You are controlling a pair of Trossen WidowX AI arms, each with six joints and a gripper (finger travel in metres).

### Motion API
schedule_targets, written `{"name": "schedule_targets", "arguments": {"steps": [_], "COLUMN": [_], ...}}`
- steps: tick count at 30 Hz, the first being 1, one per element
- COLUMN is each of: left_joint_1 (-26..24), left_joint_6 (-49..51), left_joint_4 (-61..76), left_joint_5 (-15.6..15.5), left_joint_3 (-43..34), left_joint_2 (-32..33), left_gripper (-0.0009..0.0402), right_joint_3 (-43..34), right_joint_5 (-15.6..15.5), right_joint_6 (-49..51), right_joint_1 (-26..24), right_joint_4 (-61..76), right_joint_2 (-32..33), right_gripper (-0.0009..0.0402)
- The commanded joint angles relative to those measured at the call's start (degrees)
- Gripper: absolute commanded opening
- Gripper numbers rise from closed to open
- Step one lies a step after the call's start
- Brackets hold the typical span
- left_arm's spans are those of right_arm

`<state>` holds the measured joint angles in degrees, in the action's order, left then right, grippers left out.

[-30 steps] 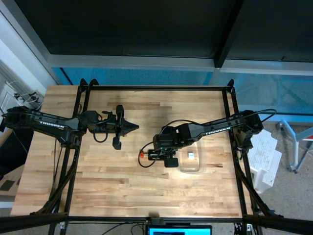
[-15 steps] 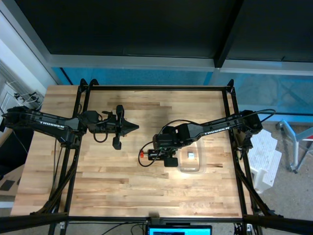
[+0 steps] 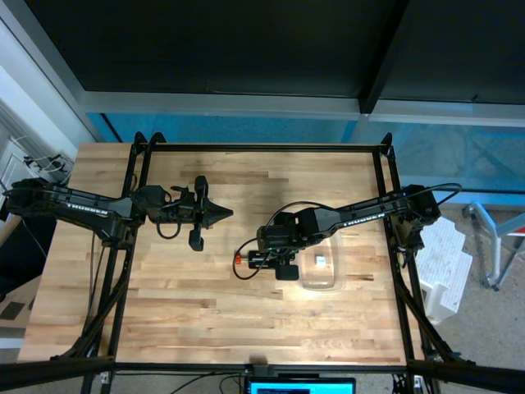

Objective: Pick the usb-c connector and install on the hub

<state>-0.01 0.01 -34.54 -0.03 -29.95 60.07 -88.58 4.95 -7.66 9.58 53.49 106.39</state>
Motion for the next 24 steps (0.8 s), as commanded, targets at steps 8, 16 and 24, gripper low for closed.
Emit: {"name": "schedule_targets", "arguments": {"steps": [8, 16, 24], "left_joint_1": [0.02, 0.02, 0.00], "left_joint_6": [0.00, 0.00, 0.00], "left_joint_4": [-0.02, -0.02, 0.00], "left_joint_5": [0.02, 0.02, 0.02], "left_joint_3": [0.00, 0.00, 0.00], "left_joint_2": [0.02, 0.02, 0.02], "left_gripper": [0.0000, 0.0000, 0.0000], "right_joint_3": [0.00, 0.17, 0.70], "right_joint_5": [0.00, 0.00, -0.02], "right_joint_6": [0.02, -0.35, -0.83], "right_joint_1": [-0.02, -0.02, -0.02], "right_joint_4": [-0.20, -0.17, -0.31], "right_joint_2": [0.00, 0.00, 0.00], "right_gripper": [0.0000, 0.0000, 0.0000]}}
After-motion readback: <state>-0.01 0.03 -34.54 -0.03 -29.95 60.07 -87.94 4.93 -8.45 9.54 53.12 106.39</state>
